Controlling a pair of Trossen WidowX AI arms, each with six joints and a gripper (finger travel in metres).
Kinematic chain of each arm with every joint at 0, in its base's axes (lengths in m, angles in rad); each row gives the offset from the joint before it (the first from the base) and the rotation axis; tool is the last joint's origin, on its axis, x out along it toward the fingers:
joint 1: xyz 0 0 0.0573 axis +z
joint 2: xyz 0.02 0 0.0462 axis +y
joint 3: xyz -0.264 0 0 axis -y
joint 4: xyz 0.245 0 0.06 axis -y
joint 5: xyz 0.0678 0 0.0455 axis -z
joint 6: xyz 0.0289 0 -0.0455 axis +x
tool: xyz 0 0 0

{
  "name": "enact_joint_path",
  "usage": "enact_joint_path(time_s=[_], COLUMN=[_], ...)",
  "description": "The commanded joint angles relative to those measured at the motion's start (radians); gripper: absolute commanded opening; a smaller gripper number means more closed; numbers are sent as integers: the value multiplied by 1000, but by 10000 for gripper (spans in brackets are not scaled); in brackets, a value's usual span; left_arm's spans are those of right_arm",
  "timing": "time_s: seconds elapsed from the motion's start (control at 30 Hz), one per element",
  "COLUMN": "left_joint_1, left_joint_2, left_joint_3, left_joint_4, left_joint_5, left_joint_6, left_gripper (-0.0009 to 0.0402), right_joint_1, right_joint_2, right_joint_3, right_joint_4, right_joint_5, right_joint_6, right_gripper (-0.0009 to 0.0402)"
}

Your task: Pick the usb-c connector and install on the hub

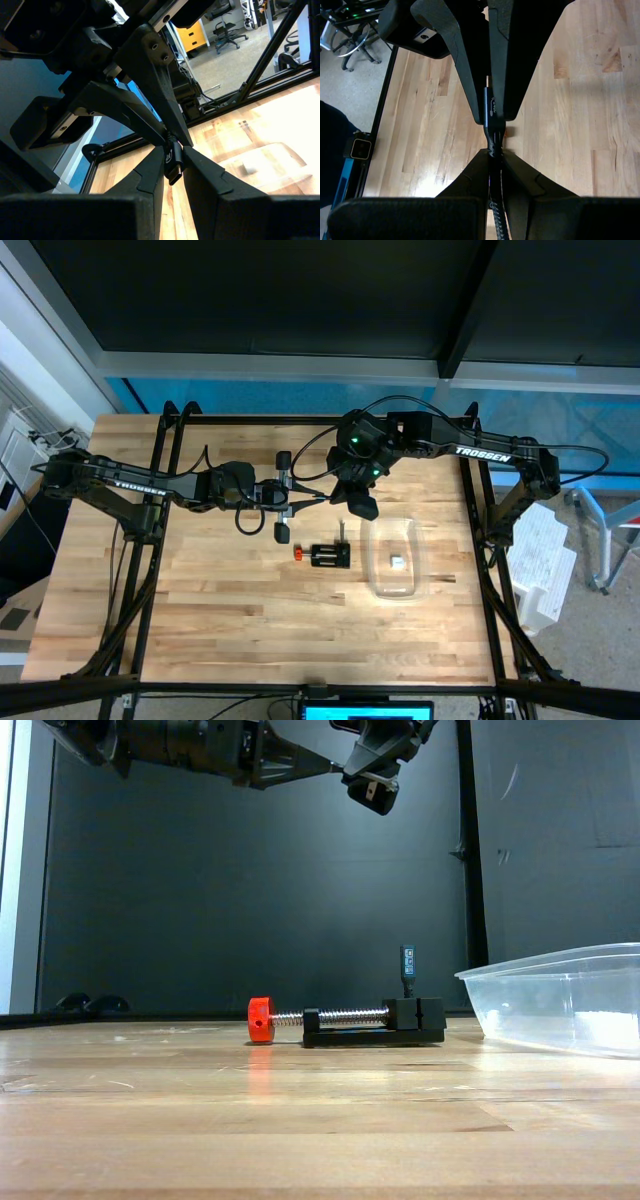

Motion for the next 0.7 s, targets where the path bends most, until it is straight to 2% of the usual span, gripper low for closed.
enact_joint_path(time_s=[0.03, 0.23, 0.37, 0.47, 0.7], left_joint_1=[0, 0, 0, 0, 0], left_joint_2=[-1, -1, 0, -1, -1], left_joint_3=[2, 1, 1, 1, 1], left_joint_4=[3, -2, -4, -4, -4], left_joint_5=[0, 4, 4, 4, 3], left_joint_6=[0, 0, 0, -1, -36], left_gripper=[30, -3, 0, 1, -1], right_joint_1=[0, -1, -1, -2, -2], right_joint_2=[0, 0, 0, -1, -9], right_joint_3=[0, 0, 0, 0, 0], right_joint_4=[0, 0, 1, 0, 1], right_joint_5=[6, 15, 16, 15, 22], right_joint_6=[0, 13, 34, 37, -16], right_gripper=[0, 1, 18, 58, 191])
